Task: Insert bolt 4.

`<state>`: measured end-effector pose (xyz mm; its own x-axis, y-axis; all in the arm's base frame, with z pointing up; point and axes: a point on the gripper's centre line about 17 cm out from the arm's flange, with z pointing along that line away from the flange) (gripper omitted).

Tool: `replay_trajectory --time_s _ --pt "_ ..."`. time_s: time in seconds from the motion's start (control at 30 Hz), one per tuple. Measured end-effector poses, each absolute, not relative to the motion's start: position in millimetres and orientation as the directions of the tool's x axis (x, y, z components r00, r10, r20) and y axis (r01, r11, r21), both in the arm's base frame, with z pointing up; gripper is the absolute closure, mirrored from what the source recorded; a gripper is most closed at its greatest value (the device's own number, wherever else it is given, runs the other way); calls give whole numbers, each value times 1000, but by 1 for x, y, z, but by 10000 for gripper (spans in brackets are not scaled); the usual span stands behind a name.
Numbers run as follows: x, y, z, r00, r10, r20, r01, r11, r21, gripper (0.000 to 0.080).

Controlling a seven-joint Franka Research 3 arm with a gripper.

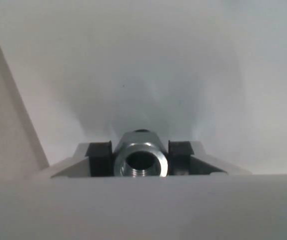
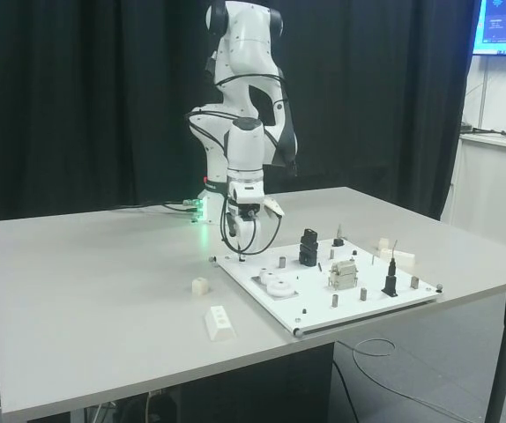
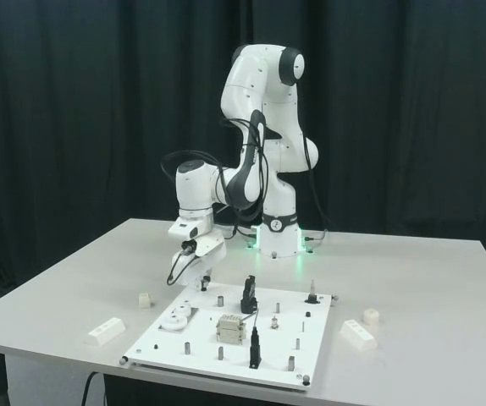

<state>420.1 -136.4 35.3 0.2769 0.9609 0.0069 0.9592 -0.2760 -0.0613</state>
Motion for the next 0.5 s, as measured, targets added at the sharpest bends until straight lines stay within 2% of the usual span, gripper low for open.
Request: replay_trajectory --time_s 0.5 --pt "420 -137 34 279 960 7 959 -278 -61 565"
